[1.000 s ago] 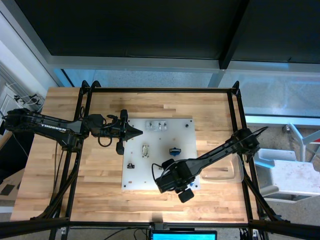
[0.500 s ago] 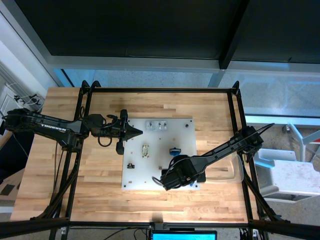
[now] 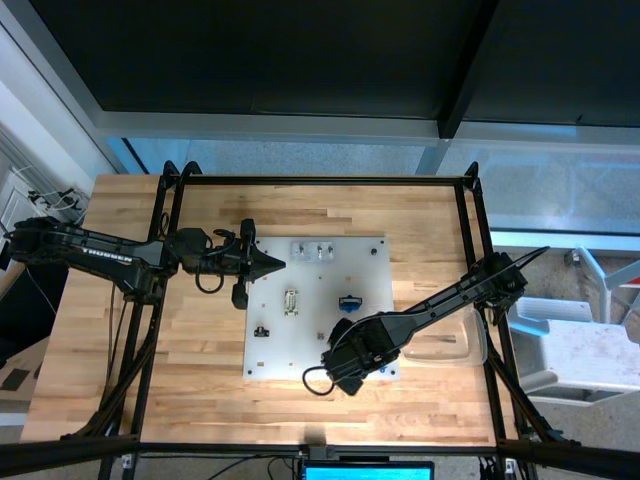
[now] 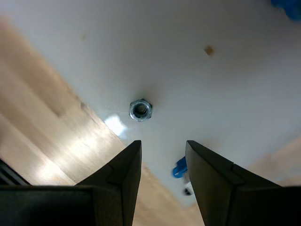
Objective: Pick the M12 fastener and fasten on the M12 threads
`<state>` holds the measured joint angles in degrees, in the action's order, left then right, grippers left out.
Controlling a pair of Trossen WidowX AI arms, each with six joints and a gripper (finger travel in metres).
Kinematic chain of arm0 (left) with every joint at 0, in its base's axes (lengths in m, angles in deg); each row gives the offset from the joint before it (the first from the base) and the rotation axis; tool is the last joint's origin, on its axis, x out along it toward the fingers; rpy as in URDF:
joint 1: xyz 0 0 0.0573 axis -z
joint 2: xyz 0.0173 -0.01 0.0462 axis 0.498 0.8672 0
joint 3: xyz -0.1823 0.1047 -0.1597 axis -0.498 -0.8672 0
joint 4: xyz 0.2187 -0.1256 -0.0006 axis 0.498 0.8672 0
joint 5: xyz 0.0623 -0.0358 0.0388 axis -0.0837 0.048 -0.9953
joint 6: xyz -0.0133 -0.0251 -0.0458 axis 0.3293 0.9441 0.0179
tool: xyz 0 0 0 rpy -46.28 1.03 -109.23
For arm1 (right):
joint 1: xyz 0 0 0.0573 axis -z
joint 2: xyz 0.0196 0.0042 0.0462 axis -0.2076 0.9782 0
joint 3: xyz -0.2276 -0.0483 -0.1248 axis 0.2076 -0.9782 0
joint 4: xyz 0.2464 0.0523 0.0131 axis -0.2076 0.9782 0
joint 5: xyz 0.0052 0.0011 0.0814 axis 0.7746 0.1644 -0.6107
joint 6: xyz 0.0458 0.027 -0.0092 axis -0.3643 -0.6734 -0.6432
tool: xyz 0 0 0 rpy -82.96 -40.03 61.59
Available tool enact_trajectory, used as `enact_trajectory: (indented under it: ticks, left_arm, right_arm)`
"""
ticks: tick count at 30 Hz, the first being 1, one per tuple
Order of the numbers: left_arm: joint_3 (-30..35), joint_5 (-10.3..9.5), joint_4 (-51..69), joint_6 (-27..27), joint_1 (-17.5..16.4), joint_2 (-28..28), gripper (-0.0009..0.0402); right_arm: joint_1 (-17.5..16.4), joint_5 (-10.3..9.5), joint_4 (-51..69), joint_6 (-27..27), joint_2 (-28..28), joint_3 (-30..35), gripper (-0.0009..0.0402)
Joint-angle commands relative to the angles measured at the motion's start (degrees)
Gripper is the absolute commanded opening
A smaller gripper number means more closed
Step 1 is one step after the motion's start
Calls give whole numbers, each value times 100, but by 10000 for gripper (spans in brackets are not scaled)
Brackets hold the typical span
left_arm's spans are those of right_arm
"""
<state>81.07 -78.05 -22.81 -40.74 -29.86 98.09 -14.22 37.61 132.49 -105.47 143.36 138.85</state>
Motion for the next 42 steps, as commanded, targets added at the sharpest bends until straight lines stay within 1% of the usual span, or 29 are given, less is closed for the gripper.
enact_trajectory:
  ticks: [1, 4, 5, 6, 9, 14, 15, 16, 17, 20, 29, 31, 32, 40, 42]
  left_arm:
    - [0, 0, -2, 0, -2, 0, 0]
    - [0, 0, -2, 0, -2, 0, 0]
    - [0, 0, -2, 0, -2, 0, 0]
    - [0, 0, -2, 0, 0, 0, 0]
    - [0, 0, -2, 0, -2, 0, 0]
    - [0, 0, -2, 0, 0, 0, 0]
    - [0, 0, -2, 0, 0, 0, 0]
    - [0, 0, -2, 0, -2, 0, 0]
    - [0, 0, -2, 0, 0, 0, 0]
    - [0, 0, -2, 0, 0, 0, 0]
    - [0, 0, -2, 0, 0, 0, 0]
    - [0, 0, -2, 0, 0, 0, 0]
    - [0, 0, -2, 0, 0, 0, 0]
    - [0, 0, -2, 0, -2, 0, 0]
    - [0, 0, -2, 0, 0, 0, 0]
  right_arm:
    - [7, 4, -205, 861, 2, -2, 129]
    - [7, 72, -219, 1993, 2, -9, 128]
    - [7, 155, -238, 2256, 2, -31, 126]
    - [4, 155, -293, 2472, 2, -72, 121]
    - [24, 155, -334, 2962, 2, -210, 89]
    - [35, 177, -452, 3591, 2, -391, -6]
    - [35, 219, -496, 3694, 2, -439, 1]
    - [35, 317, -533, 3685, 2, -483, 7]
    - [35, 328, -579, 3646, 2, -520, 9]
    - [44, 323, -789, 3543, 2, -634, -3]
    - [50, 332, -1362, 3453, 2, -1003, 0]
    - [50, 448, -1403, 3440, 2, -1032, 0]
    - [50, 459, -1403, 3447, 2, -1038, 0]
    - [55, 455, -1563, 3442, 2, -1178, 0]
    - [55, 424, -1565, 3434, 2, -1191, 0]
